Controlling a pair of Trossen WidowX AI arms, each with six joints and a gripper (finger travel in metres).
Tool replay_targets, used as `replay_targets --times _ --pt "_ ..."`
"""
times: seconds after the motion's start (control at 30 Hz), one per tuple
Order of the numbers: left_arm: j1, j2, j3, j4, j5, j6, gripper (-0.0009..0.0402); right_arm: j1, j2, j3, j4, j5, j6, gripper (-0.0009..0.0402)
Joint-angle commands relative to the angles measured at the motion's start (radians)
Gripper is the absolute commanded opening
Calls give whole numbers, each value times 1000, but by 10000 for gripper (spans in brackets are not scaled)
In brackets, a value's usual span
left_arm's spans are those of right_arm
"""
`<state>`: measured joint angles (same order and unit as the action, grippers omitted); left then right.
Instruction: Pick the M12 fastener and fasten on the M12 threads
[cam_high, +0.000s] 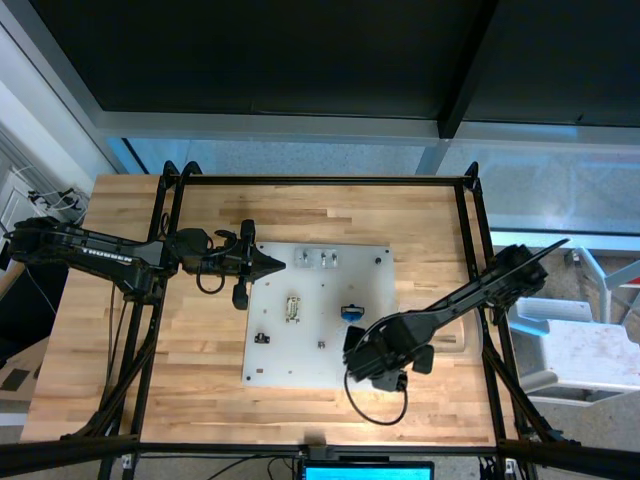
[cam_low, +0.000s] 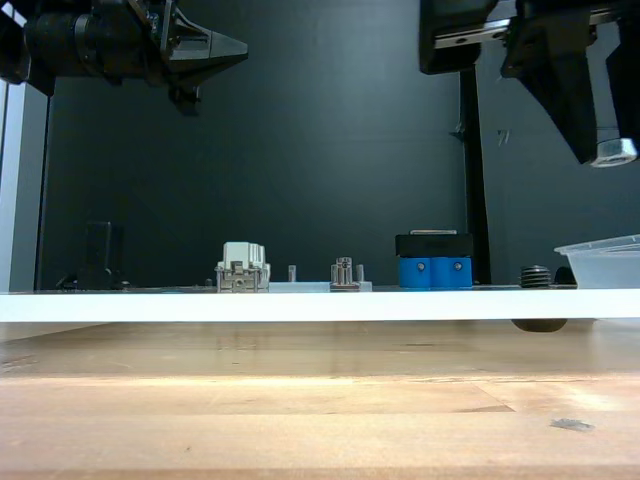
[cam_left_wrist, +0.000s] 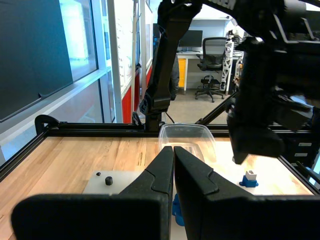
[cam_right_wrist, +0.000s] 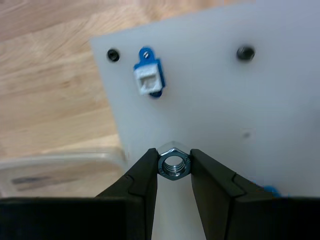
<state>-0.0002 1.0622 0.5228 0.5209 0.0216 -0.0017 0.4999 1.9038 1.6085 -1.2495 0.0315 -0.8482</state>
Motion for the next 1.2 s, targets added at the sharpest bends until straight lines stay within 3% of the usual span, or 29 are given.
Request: replay_targets --times 0.03,0.7,1.2 --pt "0 0 0 0 0 0 0 3 51 54 3 3 -19 16" --pt "0 0 0 0 0 0 0 6 248 261 13 3 -79 16" --pt "0 0 0 0 0 0 0 2 264 244 64 2 -85 16"
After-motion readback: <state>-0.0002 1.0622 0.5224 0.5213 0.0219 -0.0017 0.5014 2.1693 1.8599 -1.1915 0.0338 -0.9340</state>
